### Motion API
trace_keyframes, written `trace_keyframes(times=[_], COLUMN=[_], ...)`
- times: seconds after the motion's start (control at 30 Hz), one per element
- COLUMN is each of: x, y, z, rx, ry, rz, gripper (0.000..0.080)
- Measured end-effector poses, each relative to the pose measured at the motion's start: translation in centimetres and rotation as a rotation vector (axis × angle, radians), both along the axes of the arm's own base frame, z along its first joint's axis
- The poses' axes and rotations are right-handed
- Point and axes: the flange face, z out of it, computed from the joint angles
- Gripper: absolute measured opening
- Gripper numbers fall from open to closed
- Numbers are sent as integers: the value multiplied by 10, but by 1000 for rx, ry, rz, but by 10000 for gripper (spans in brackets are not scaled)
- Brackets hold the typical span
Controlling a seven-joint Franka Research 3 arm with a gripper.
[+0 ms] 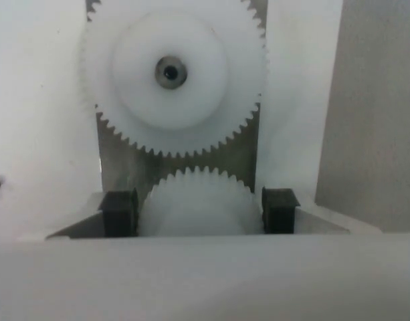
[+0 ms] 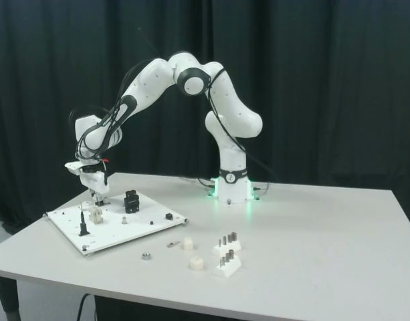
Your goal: Insert medium gear.
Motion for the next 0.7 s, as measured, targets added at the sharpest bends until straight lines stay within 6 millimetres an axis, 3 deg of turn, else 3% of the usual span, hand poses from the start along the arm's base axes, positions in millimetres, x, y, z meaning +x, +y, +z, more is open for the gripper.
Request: trace_keyframes(times=[0.7], x=[4], y=[5], z=[0], rx=[4], ry=[-12], rz=[-2], gripper=[399])
